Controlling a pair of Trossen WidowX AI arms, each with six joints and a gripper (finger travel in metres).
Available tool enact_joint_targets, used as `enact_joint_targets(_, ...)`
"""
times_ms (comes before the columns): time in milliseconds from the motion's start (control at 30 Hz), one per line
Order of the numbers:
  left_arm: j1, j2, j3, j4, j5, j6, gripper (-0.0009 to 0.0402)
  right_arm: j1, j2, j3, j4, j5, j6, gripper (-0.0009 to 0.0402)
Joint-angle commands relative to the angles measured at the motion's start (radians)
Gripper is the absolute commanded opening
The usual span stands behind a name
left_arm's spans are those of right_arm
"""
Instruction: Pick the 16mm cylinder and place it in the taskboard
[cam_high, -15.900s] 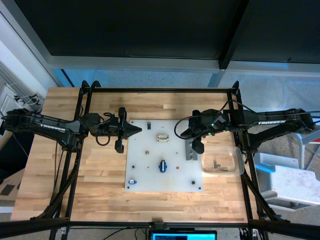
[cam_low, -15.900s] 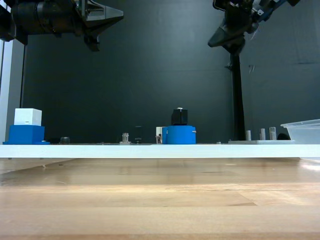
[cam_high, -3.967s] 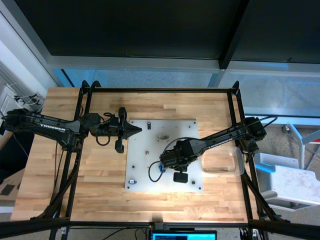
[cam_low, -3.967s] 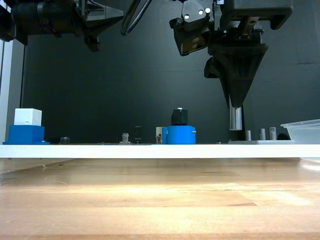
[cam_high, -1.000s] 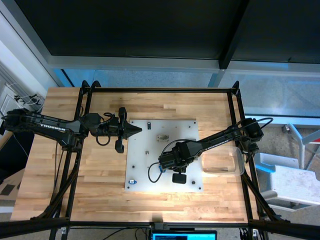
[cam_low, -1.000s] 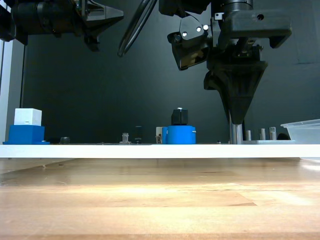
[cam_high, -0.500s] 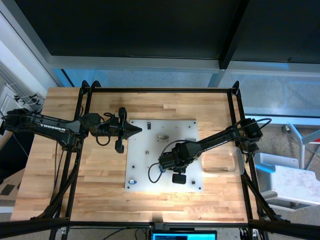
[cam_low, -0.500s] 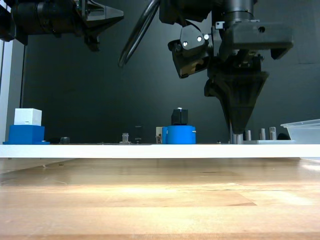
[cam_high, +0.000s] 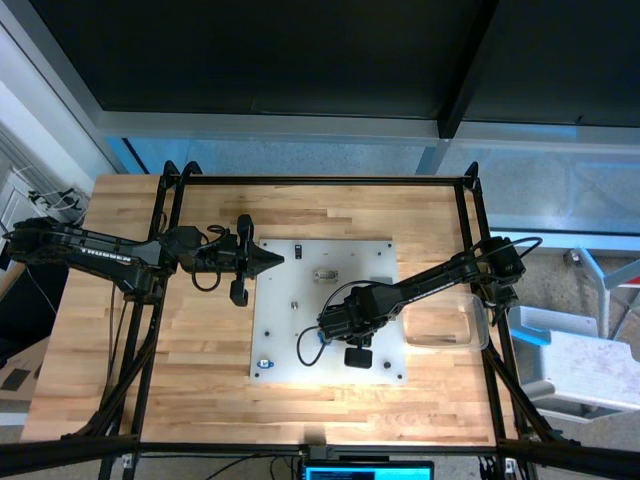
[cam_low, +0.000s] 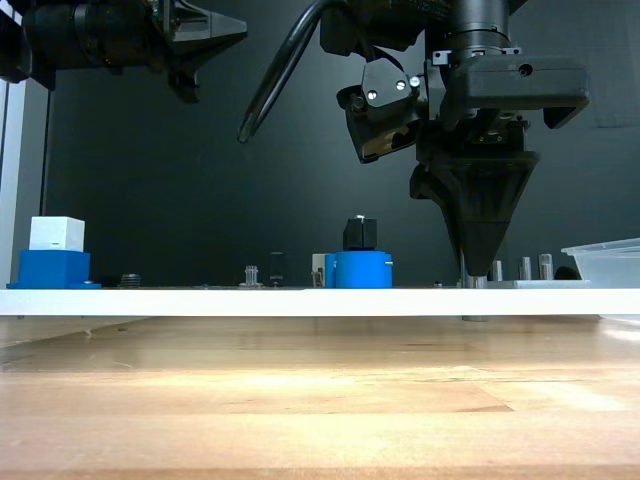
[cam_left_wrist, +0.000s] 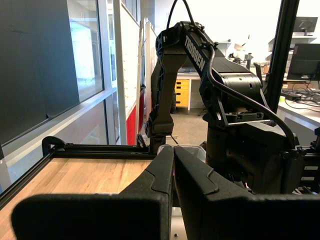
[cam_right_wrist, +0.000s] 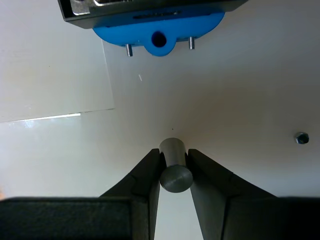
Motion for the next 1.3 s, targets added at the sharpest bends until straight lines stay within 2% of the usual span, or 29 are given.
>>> enact_joint_targets(33, 0.0, 0.0, 0.0, 0.0, 0.0, 0.0, 0.0, 0.0, 0.0, 0.0, 0.002, 0.0, 0.001, 0.0106)
enact_joint_targets(233, 0.0, 0.0, 0.0, 0.0, 0.0, 0.0, 0.0, 0.0, 0.0, 0.003, 0.002, 0.001, 0.0, 0.0159)
enact_joint_targets(367, 0.0, 0.0, 0.0, 0.0, 0.0, 0.0, 0.0, 0.0, -0.006, 0.003, 0.0, 0.001, 0.001, 0.0176)
enact_joint_targets(1300, 0.0, 0.0, 0.0, 0.0, 0.0, 0.0, 0.0, 0.0, -0.169, 0.003, -0.085, 0.002, 0.005, 0.0177)
